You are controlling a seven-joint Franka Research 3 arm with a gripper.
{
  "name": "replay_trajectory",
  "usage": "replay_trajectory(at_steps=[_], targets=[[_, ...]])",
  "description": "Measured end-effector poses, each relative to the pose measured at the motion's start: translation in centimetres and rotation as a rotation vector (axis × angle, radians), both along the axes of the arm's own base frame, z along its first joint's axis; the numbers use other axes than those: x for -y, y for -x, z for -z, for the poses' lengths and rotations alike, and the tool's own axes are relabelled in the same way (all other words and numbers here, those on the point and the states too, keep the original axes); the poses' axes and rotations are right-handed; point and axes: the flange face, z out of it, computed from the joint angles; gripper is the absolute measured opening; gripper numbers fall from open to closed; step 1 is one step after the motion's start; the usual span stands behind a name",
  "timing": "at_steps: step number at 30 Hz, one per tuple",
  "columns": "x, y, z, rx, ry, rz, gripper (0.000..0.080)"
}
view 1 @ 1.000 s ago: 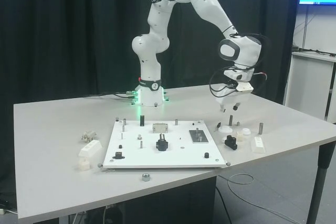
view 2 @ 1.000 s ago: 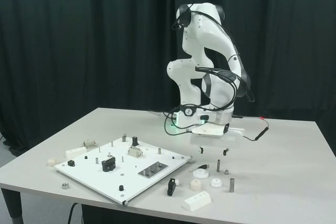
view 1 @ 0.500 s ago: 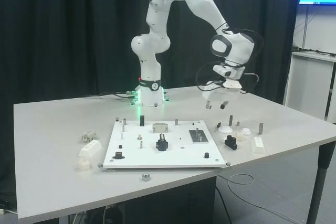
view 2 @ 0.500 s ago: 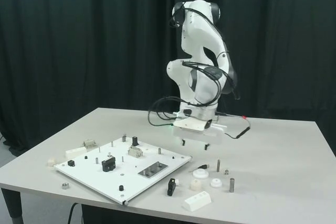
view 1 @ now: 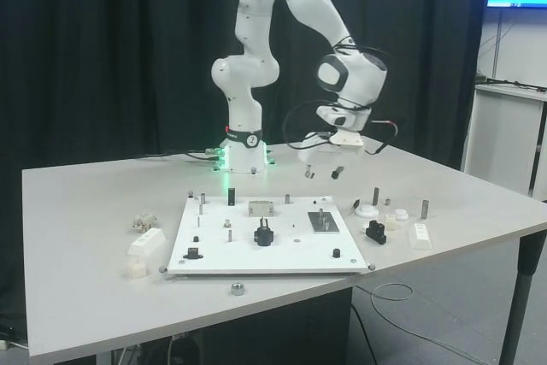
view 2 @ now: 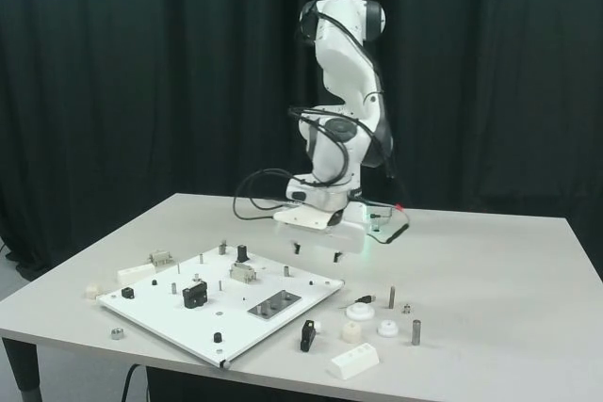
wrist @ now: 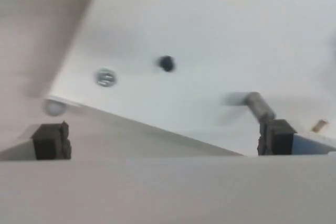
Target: Remove round peg 3.
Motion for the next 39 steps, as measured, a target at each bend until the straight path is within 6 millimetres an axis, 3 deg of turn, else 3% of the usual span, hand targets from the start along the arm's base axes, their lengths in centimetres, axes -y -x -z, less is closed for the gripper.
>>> replay_trajectory(at_steps=[15,25,39], targets=[[6.6,1.9,2.0,-0.028,-0.059,0.077,0.0800],[9.0,2.6,2.5,-0.026,-0.095,0.151,0.0800],[10.8,3.2,3.4,-0.015,-0.137,0.238,0.0800]])
